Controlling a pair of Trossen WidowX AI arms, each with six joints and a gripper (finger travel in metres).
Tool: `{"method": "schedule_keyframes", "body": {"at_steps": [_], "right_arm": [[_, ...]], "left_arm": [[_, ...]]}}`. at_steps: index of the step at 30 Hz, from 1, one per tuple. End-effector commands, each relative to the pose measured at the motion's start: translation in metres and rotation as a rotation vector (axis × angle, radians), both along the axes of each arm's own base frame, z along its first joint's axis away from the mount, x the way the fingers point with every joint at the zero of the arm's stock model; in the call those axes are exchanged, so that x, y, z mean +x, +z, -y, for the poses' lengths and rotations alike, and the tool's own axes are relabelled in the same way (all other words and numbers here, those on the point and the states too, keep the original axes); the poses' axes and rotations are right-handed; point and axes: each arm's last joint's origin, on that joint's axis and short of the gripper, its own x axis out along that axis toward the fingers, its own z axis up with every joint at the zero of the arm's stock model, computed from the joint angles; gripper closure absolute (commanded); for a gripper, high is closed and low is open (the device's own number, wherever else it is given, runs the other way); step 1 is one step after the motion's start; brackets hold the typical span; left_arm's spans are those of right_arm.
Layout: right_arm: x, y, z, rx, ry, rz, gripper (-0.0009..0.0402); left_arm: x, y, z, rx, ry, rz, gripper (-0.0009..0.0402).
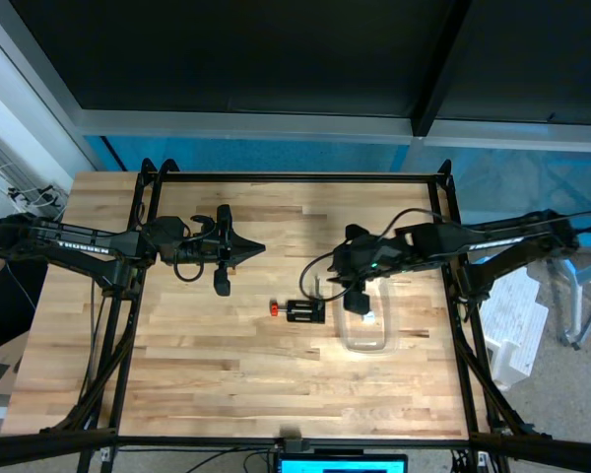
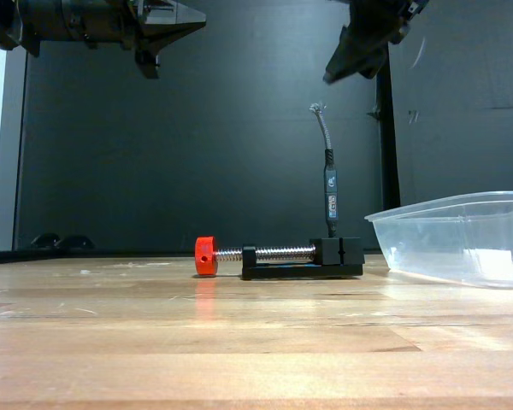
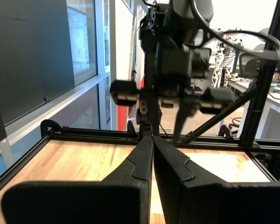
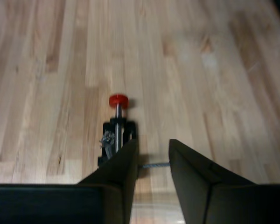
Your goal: Pick the usb-c connector and install on the hub
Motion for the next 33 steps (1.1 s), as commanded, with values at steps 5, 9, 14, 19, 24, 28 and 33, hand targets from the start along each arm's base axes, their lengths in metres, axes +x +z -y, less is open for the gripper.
{"method": "schedule_keyframes", "body": {"at_steps": [5,9,14,19,24,28,33], "right_arm": [[-0.02,0.008,0.016,-0.005,-0.03,0.243,0.0383],[-0.031,0.004,0.019,-0.016,-0.028,0.339,0.0391],[-0.042,-0.004,0.024,0.028,0.03,0.493,0.0394],[-0.05,-0.012,0.03,0.018,0.021,0.585,0.0393],[-0.059,-0.016,0.032,-0.005,0.021,0.662,0.0393],[-0.062,-0.021,0.031,-0.005,0.049,0.735,0.0393],[-0.064,-0.026,0.031,-0.003,0.056,0.766,0.0393]], "left_arm": [[0.0,0.0,0.0,0.0,0.0,0.0,0.0393],[0.0,0.0,0.0,0.0,0.0,0.0,0.0393],[0.0,0.0,0.0,0.0,0.0,0.0,0.0393],[0.0,0.0,0.0,0.0,0.0,0.0,0.0393],[0.0,0.0,0.0,0.0,0.0,0.0,0.0393],[0.0,0.0,0.0,0.0,0.0,0.0,0.0393],[0.0,0.0,0.0,0.0,0.0,0.0,0.0393]]}}
